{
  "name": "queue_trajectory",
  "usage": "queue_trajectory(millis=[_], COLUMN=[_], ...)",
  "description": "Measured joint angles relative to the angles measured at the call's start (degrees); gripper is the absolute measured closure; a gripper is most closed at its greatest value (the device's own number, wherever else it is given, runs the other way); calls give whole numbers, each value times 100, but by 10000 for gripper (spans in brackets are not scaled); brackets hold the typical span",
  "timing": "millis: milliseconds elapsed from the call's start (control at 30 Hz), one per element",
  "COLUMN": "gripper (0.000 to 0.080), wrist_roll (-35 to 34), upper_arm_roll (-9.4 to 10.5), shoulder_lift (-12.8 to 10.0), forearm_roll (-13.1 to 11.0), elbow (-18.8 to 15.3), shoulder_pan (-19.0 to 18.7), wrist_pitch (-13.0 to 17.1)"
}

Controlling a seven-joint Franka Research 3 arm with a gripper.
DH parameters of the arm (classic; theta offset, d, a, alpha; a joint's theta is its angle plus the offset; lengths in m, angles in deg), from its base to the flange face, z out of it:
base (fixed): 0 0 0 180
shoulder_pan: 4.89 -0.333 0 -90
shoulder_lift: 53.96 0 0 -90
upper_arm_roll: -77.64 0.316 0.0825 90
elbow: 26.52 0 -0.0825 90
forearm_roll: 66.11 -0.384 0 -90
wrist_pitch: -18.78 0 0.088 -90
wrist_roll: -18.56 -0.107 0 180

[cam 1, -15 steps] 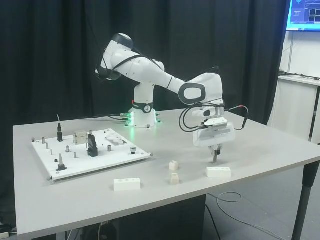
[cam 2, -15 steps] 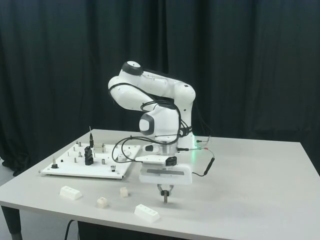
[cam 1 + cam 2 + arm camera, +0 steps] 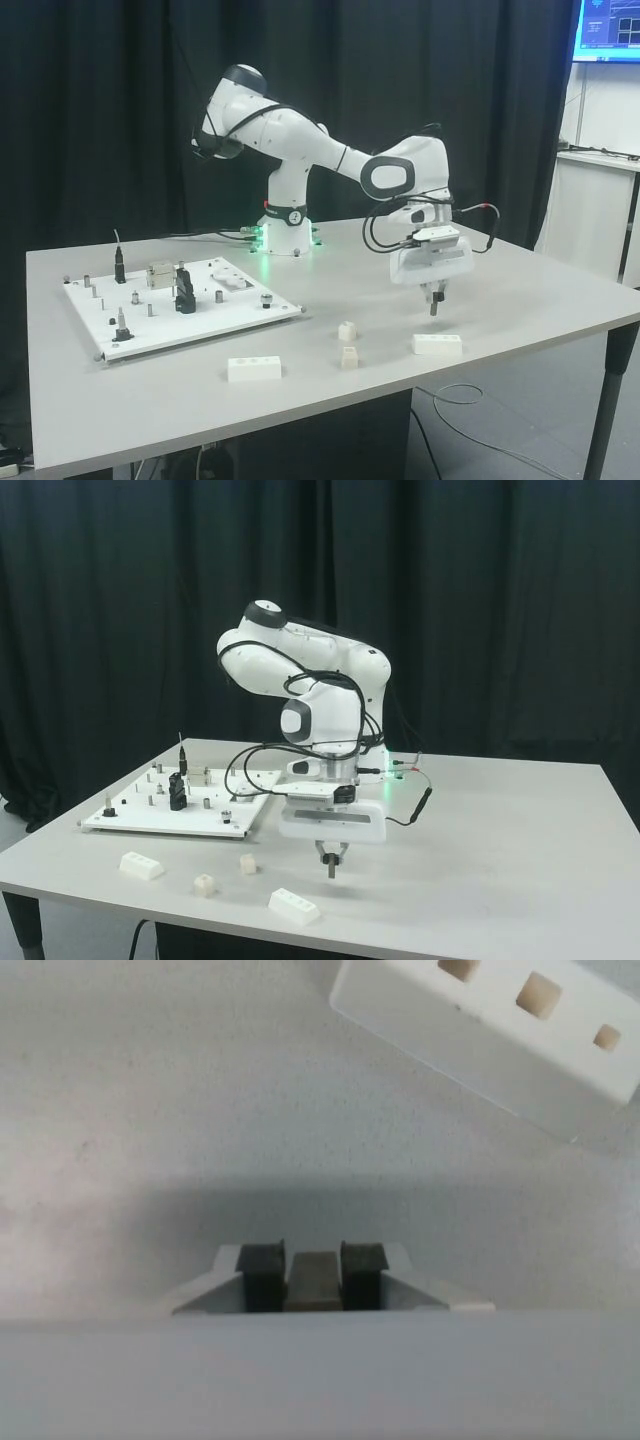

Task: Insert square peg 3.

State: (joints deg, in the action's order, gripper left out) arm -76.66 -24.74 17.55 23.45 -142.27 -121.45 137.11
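Observation:
My gripper [image 3: 434, 303] hangs above the table near its front right, shut on a small grey square peg [image 3: 315, 1278] that sticks down between the black fingertips [image 3: 261, 1272]. In the second room view the gripper [image 3: 330, 865] and peg [image 3: 330, 871] are clear of the tabletop. A white block with three square holes [image 3: 437, 345] lies on the table just below and in front of the gripper. The wrist view shows that block [image 3: 500, 1035] off to one side of the peg, not under it.
Two small white cubes [image 3: 347, 331] [image 3: 349, 357] sit left of the holed block. Another white holed block [image 3: 254, 369] lies near the front edge. A white board with pegs and fixtures [image 3: 180, 305] occupies the left side. The arm's base [image 3: 285, 225] stands at the back.
The gripper has risen and shifted slightly right and back with the peg in it. The peg now hangs higher above the table.

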Motion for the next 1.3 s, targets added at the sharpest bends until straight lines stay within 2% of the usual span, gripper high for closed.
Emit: queue_trajectory(millis=[467, 767, 1133, 1300], gripper=[688, 688, 688, 688], wrist_roll=[32, 344, 611, 948], upper_arm_roll=[63, 104, 246, 352], shoulder_lift=[0, -5, -57, -119], forearm_roll=[-6, -34, -216, -350], elbow=[0, 0, -9, -22], shoulder_pan=[0, 16, 139, 244], wrist_pitch=[-86, -210, -729, -1026])
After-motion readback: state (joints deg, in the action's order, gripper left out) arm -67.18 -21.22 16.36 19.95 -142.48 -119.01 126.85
